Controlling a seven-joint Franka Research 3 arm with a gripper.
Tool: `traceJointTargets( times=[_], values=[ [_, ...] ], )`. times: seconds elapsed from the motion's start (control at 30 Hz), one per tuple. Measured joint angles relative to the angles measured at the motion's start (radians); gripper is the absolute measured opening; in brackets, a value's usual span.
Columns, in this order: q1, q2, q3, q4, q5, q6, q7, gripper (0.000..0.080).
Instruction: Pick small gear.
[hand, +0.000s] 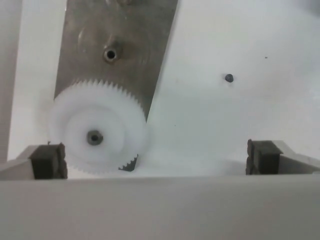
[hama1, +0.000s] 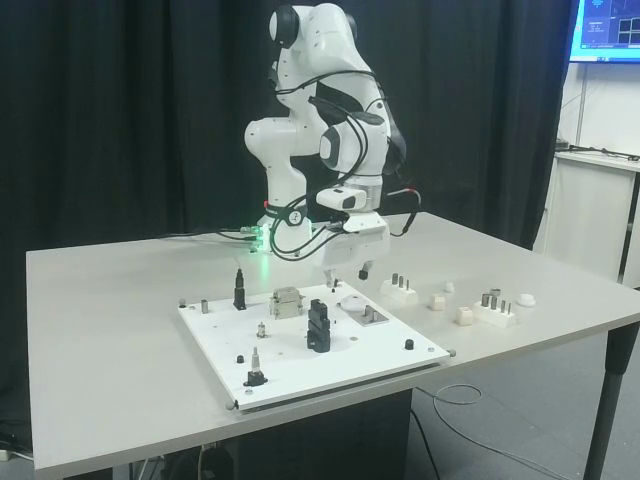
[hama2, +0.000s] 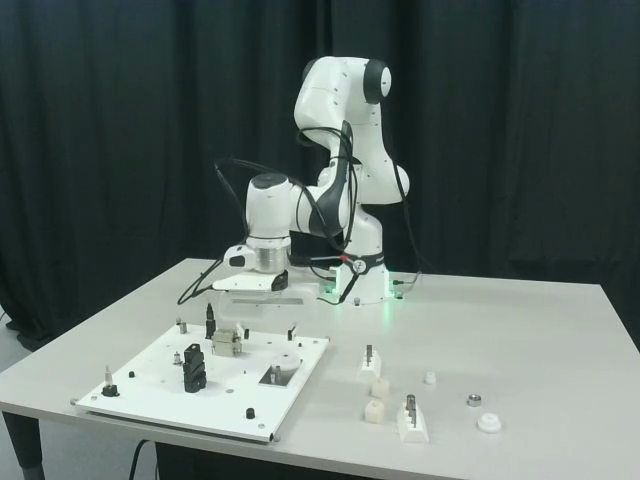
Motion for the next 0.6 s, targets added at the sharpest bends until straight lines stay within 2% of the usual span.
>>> traceJointTargets(
  times=[0.3, 0.6],
  values=[
    [0.006, -0.011, 0.003, 0.000, 0.021, 0.000, 0.002, 0.0800],
    [0.018, -0.026, 0.006, 0.001, 0.024, -0.010, 0.003, 0.0800]
  ],
)
